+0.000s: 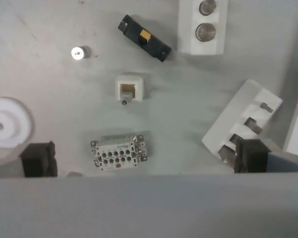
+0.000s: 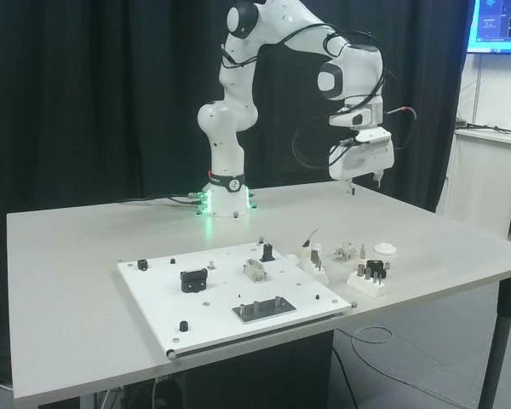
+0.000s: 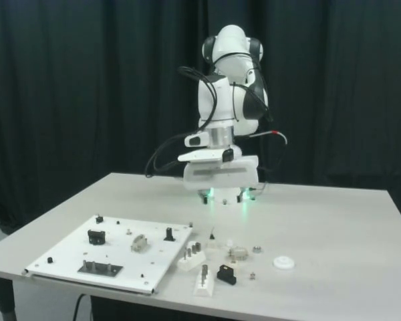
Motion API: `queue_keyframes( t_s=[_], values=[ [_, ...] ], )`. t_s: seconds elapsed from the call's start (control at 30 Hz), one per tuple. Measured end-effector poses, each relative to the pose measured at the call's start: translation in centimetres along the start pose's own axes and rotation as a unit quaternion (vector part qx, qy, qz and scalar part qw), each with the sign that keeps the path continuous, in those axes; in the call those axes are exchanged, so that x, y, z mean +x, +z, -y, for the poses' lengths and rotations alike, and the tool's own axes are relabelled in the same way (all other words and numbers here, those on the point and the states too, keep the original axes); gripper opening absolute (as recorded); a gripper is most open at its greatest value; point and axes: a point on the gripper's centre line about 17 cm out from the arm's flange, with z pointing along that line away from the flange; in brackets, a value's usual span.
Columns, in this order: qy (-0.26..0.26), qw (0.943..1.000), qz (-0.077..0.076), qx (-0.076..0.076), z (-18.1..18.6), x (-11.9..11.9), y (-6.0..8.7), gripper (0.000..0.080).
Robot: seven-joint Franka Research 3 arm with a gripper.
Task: Pick Ethernet.
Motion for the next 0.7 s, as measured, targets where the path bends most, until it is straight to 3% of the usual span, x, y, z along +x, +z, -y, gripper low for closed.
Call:
queue_keyframes(
  t_s=[0.7],
  values=[
    [-0.040, 0.9986, 0.034, -0.002, 2.2, -0.9, 3.3, 0.0800]
  ],
)
